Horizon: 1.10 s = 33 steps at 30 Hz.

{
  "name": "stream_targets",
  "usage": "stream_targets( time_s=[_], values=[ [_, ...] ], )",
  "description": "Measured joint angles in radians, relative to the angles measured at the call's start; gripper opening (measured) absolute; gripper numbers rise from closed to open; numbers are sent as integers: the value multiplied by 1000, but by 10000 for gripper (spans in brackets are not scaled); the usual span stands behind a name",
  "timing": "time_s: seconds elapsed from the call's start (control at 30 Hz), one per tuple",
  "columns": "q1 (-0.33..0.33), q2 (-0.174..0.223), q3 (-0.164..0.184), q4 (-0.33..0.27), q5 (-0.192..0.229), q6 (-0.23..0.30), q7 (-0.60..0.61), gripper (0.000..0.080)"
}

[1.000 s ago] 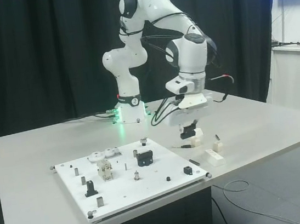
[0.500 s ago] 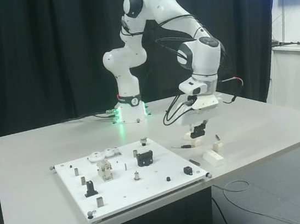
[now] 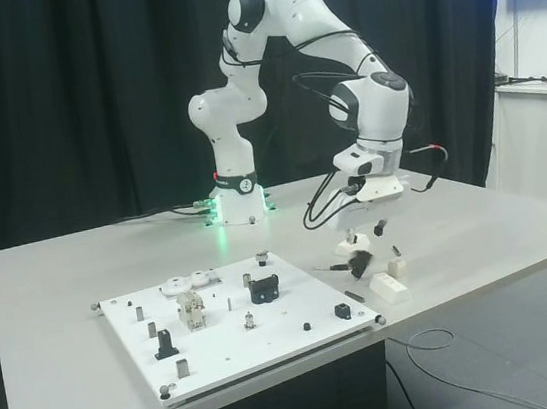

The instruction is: Place D-SUB.

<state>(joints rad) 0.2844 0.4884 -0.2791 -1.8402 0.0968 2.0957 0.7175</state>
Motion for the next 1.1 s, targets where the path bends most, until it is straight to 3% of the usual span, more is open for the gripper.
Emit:
stream_targets(
  time_s=[0.17,0.2,0.37,0.4,0.57,1.1],
  values=[
    [2,-1,5,-7,-5,5,7,382],
    [2,-1,6,-8,-7,7,8,737],
    [2,-2,11,-16,-14,17,16,737],
    [2,-3,12,-17,-15,18,17,784],
    [2,-3,16,-18,-22,21,23,797],
    [2,-4,24,-18,-34,24,41,800]
  ],
)
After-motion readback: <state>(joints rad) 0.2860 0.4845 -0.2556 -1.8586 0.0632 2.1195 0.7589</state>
